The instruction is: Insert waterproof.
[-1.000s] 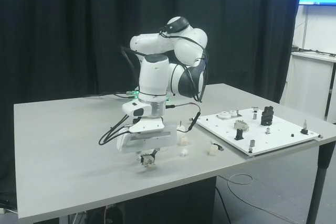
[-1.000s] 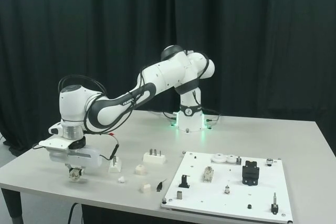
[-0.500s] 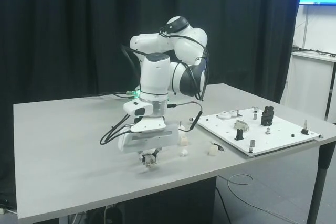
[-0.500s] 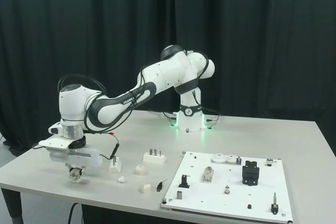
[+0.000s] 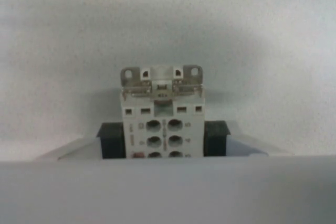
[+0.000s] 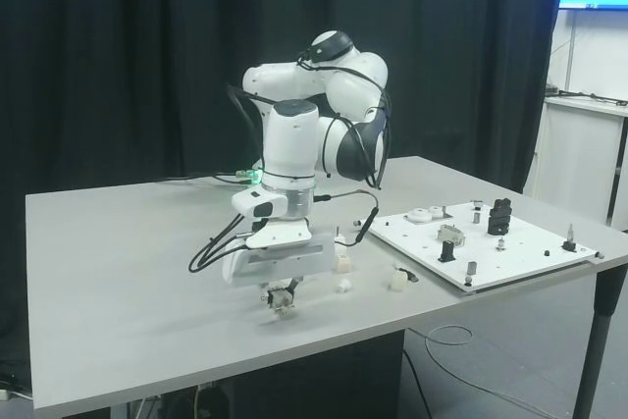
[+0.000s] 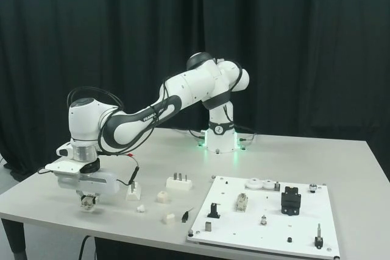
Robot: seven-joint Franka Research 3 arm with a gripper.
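My gripper [image 5: 163, 141] is shut on the waterproof connector [image 5: 161, 113], a white block with several round sockets and a grey metal bracket at its end. Black fingertips [image 5: 111, 140] press on both of its sides. In the room views the gripper [image 6: 283, 299] [image 7: 89, 201] holds the connector just above the grey table [image 6: 118, 272], near its front edge and far from the white assembly board [image 6: 520, 247] [image 7: 304, 223]. I cannot tell whether the connector touches the table.
Small white fixtures [image 7: 178, 182] [image 7: 163, 196] [image 7: 167, 217] and a short cable plug [image 7: 184, 216] lie between my gripper and the board. The board carries black and grey fittings [image 7: 290, 201]. The arm's base [image 7: 220, 141] stands at the back, lit green.
The wrist has shifted slightly towards the board and a little upward, with the connector still held. Nothing else on the table has moved.
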